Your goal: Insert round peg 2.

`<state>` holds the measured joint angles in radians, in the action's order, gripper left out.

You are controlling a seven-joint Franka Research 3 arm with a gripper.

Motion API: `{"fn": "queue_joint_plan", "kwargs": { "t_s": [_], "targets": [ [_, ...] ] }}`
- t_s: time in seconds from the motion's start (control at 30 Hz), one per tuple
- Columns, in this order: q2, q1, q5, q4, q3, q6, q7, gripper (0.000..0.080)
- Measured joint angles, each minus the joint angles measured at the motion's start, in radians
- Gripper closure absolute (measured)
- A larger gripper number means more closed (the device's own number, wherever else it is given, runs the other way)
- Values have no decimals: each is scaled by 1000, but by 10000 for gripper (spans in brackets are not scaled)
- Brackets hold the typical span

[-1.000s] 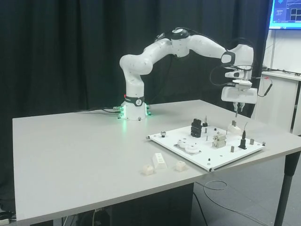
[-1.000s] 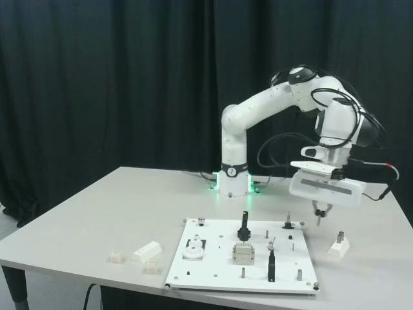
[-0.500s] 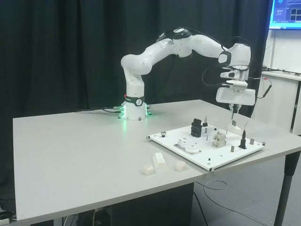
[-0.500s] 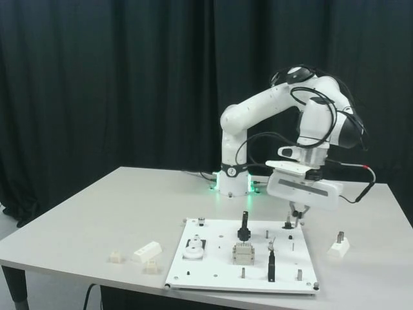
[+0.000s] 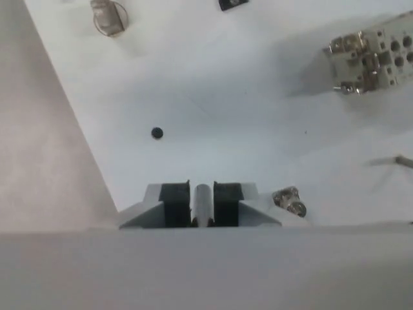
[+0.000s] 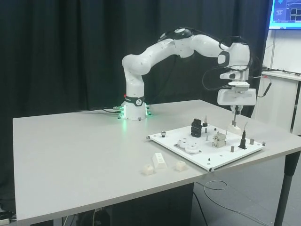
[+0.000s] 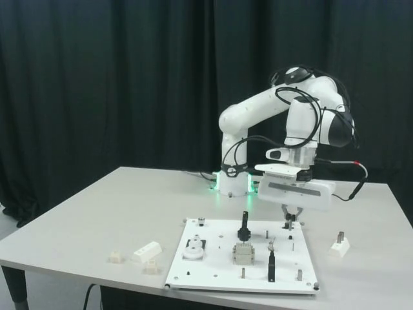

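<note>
My gripper (image 5: 203,213) is shut on a short grey round peg (image 5: 203,201) that stands upright between the black pads (image 5: 174,203). It hangs a little above the white assembly board (image 5: 258,97), close to a small black hole (image 5: 157,133) and beside a metal bolt (image 5: 290,200). From the first room view the gripper (image 6: 236,111) is over the board's (image 6: 207,155) far side. The second room view has the gripper (image 7: 290,218) above the board's (image 7: 213,258) back right part.
A white holder (image 7: 339,245) with another grey peg stands on the table right of the board. Black upright parts (image 7: 243,229), a connector block (image 5: 368,55) and white gears (image 6: 188,146) sit on the board. Three small white blocks (image 6: 160,161) lie near the table's front.
The arm has swung the gripper, with the peg in it, from above the white holder beside the board to above the board's far side.
</note>
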<state>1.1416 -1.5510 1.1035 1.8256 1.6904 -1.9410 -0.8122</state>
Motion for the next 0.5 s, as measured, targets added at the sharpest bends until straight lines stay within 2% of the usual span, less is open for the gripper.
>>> {"fn": "queue_joint_plan", "kwargs": {
  "t_s": [0.5],
  "targets": [
    [1,-40,17,-52,23,2,62,731]
  ]
}}
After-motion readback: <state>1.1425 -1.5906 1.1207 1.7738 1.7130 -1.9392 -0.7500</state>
